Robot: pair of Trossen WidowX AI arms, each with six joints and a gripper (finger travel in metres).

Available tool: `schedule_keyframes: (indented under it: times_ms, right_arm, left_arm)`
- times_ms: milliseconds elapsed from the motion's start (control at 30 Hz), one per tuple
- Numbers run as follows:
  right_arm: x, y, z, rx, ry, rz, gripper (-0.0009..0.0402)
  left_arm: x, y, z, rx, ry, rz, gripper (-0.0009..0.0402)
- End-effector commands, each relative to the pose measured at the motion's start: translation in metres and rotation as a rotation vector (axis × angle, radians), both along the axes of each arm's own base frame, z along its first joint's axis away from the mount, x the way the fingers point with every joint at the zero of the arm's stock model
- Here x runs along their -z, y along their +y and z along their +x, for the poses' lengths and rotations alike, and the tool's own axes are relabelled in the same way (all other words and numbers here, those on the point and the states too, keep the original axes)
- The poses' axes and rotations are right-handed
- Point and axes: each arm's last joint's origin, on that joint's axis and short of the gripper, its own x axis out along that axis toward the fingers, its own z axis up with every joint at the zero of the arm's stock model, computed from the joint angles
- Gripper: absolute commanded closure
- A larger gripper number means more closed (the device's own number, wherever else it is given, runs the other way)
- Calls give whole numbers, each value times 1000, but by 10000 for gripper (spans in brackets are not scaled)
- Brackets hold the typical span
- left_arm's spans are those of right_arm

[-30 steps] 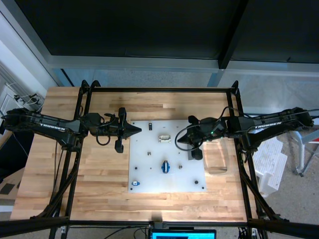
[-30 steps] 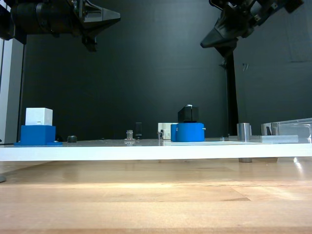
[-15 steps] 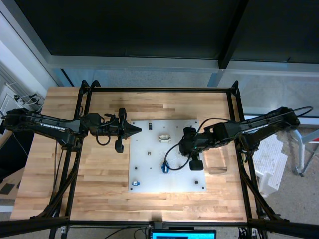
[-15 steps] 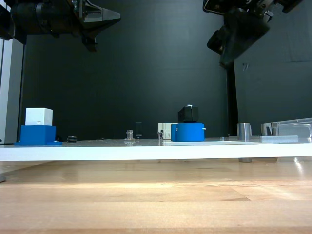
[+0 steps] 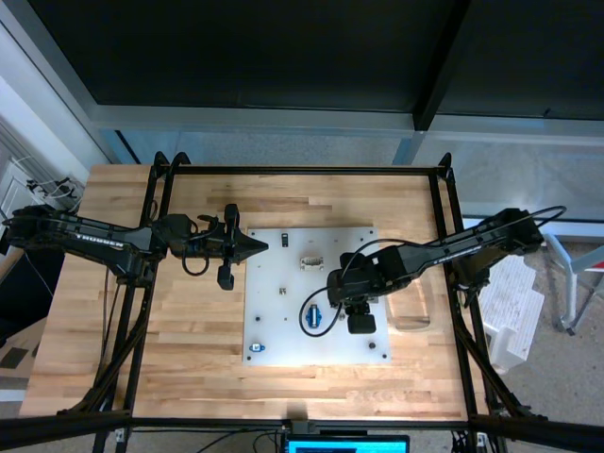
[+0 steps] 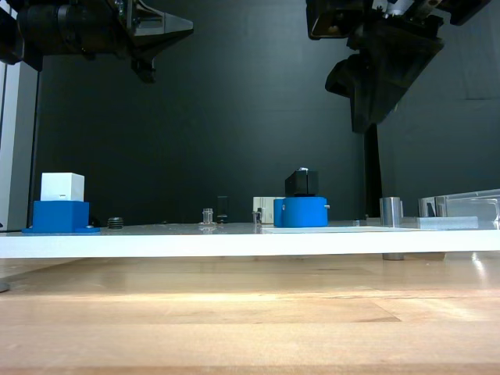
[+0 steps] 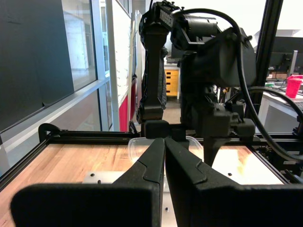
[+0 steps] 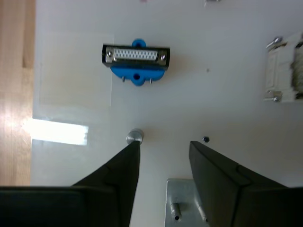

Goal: Remove the 16mm cylinder and place in the container

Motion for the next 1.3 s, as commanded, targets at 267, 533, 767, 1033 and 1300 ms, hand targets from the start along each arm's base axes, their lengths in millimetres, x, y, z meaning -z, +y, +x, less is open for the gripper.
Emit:
schedule_keyframes:
  times_ms: [267, 533, 767, 1033, 1300]
  right_arm:
    - [21, 10, 9, 38, 75, 0, 156]
    - [42, 20, 15, 36, 131, -21, 121]
    - [55, 29, 18, 20, 154, -49, 123]
    - [66, 32, 22, 17, 166, -54, 123]
    - [78, 32, 24, 18, 157, -50, 123]
  left_arm:
    - [0, 0, 0, 0, 0, 0, 393]
    - [0, 0, 0, 0, 0, 0, 393]
    - [0, 0, 0, 0, 0, 0, 393]
    - [0, 0, 0, 0, 0, 0, 393]
    - [0, 0, 0, 0, 0, 0, 393]
